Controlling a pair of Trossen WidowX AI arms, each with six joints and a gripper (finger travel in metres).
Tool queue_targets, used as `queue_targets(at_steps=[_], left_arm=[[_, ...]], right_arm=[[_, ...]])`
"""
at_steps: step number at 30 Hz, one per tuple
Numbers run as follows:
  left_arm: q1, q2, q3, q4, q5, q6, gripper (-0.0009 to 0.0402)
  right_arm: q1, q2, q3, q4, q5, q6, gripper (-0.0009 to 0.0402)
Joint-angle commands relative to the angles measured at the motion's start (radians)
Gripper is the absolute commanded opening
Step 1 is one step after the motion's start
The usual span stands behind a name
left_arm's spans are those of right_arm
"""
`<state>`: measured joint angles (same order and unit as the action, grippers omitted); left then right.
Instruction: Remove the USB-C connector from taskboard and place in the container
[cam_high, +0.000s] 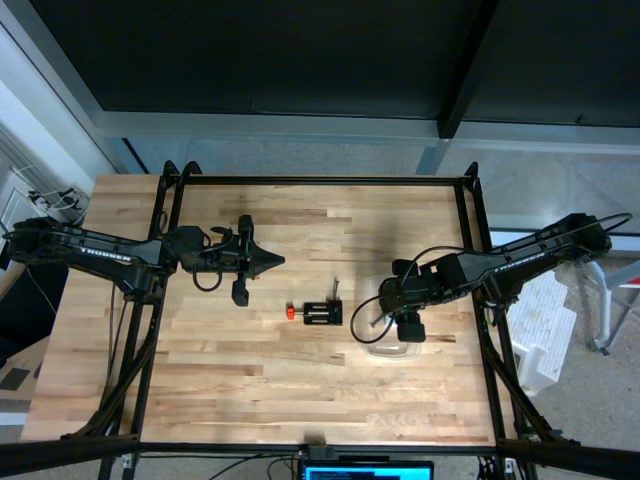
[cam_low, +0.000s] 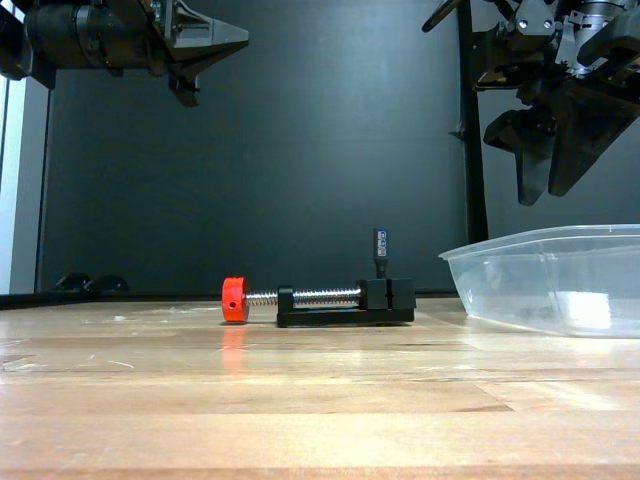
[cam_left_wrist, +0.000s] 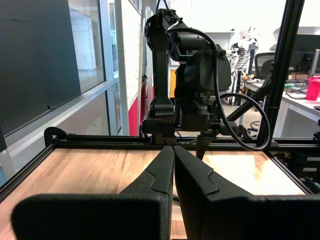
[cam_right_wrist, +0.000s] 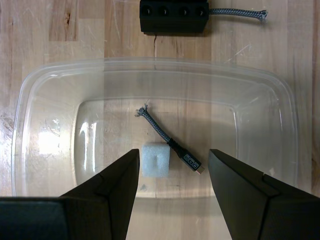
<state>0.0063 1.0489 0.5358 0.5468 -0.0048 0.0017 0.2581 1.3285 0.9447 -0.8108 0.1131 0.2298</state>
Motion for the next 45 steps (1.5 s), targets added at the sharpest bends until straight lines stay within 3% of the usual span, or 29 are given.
queue_targets(at_steps=[1,10,13,15,22,25,28,36,39,45], left_arm=[[0.000,0.000,0.000,0.000,0.000,0.000,0.0000],[0.000,0.000,0.000,0.000,0.000,0.000,0.0000],[0.000,0.000,0.000,0.000,0.000,0.000,0.0000],[0.000,0.000,0.000,0.000,0.000,0.000,0.0000],[0.000,0.000,0.000,0.000,0.000,0.000,0.0000],[0.000,0.000,0.000,0.000,0.000,0.000,0.0000],[0.000,0.000,0.000,0.000,0.000,0.000,0.0000],[0.000,0.000,0.000,0.000,0.000,0.000,0.0000],[0.000,0.000,0.000,0.000,0.000,0.000,0.0000],[0.000,0.000,0.000,0.000,0.000,0.000,0.0000]], right_arm=[[0.002,0.001,0.001,0.000,0.000,-0.001,0.0195],[0.002,-0.019,-0.003,0.019,0.001,-0.007,0.0185],[0.001,-0.068,-0.021,0.082,0.005,-0.033,0.0174],[0.000,-0.109,-0.029,0.113,0.030,-0.042,0.0165],[-0.033,-0.225,-0.038,0.259,0.023,-0.128,0.0124],[-0.080,-0.248,-0.040,0.294,0.011,-0.146,0.0107],[-0.125,-0.273,-0.057,0.361,-0.039,-0.160,0.0088],[-0.190,-0.336,-0.164,0.655,-0.040,-0.171,0.0030],[-0.214,-0.341,-0.193,0.749,-0.088,-0.195,0.0007],[-0.243,-0.342,-0.240,0.919,-0.091,-0.215,0.0000]])
